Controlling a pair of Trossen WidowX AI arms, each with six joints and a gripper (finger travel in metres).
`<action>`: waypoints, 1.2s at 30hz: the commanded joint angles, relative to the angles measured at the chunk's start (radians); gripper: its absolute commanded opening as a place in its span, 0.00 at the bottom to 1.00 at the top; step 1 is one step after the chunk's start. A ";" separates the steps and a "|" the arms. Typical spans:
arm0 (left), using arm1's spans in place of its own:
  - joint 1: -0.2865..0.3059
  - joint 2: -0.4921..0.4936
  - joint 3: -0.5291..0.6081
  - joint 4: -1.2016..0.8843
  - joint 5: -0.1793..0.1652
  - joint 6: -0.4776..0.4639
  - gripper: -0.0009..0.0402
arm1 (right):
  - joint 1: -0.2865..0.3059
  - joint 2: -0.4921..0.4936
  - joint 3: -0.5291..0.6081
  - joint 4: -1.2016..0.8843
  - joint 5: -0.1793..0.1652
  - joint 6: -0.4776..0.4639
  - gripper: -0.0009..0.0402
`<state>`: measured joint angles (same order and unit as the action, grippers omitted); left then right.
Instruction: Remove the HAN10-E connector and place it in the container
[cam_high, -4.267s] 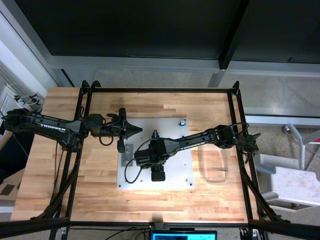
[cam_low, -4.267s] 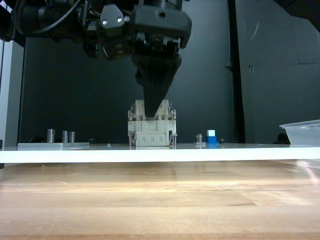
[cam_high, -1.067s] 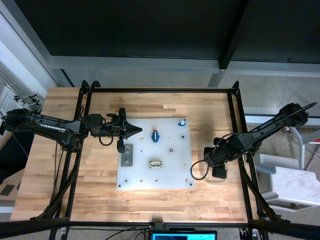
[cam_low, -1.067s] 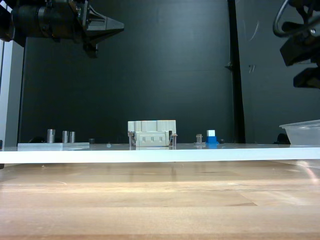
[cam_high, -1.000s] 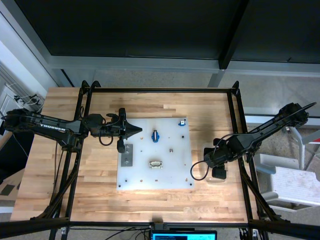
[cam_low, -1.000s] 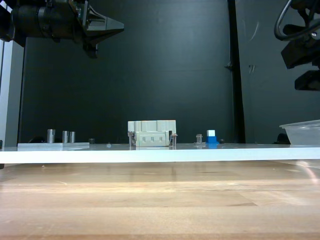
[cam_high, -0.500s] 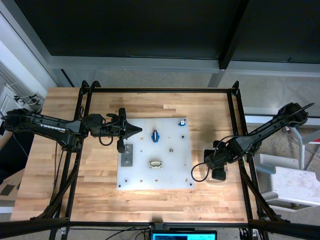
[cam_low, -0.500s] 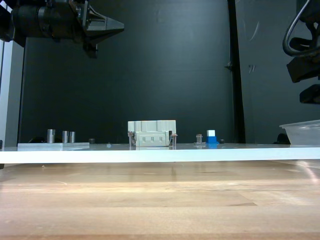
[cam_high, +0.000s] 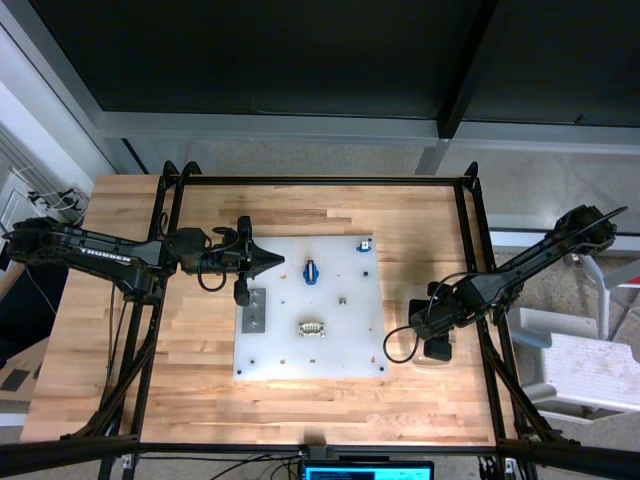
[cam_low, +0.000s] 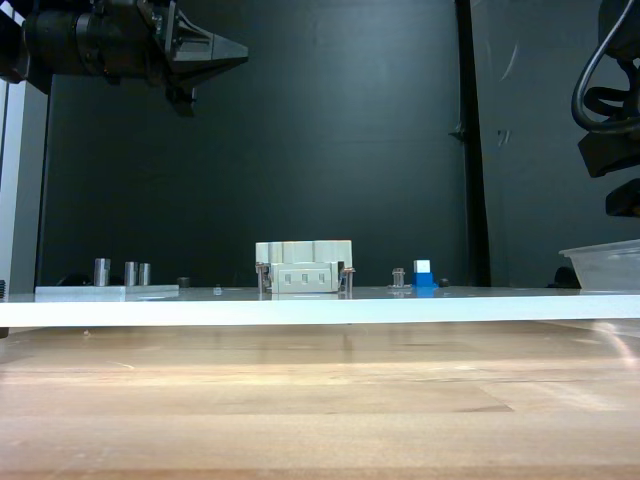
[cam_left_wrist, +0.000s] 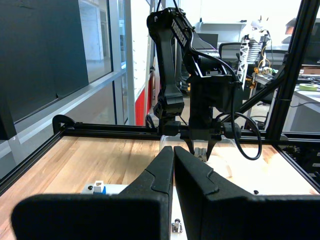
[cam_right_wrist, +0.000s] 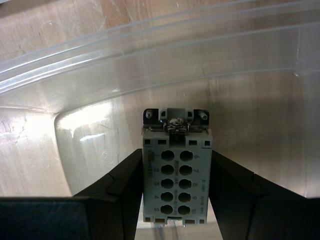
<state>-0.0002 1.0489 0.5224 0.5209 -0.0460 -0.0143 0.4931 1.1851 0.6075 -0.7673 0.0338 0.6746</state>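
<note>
Position log, all places referenced to the white board (cam_high: 350, 345).

Right gripper (cam_right_wrist: 176, 155): off the board's right edge, pointing down into the container (cam_right_wrist: 100, 75). Fingers pinch the HAN10-E connector (cam_right_wrist: 176, 175) by its two long sides, pin-hole face toward the wrist camera, screw bracket at the far end. Connector sits over the container's inside; contact with the tub floor cannot be told.

Container: on the table just beside the board's right edge, upright.

Left gripper (cam_high: 276, 262): raised well above the board's left part, toward its far edge, tips aimed toward the board's right side. Fingers pressed together, nothing between them.

On the board:
- grey base housing (cam_high: 312, 328), near the middle, toward the near edge
- blue knob (cam_high: 310, 271), farther back than the housing
- flat grey plate (cam_high: 256, 312), by the left edge
- small blue-and-white piece (cam_high: 366, 243), at the far right corner
</note>
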 joint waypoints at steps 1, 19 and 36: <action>0.000 0.000 0.000 0.000 0.000 0.000 0.02 | 0.000 0.001 0.001 0.000 0.000 -0.001 0.07; 0.000 0.000 0.000 0.000 0.000 0.000 0.02 | 0.000 0.000 0.005 0.007 0.003 0.003 0.54; 0.000 0.000 0.000 0.000 0.000 0.000 0.02 | 0.002 -0.002 0.042 -0.030 0.008 0.016 0.72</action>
<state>-0.0002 1.0489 0.5224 0.5209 -0.0460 -0.0139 0.4946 1.1847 0.6357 -0.7788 0.0345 0.6914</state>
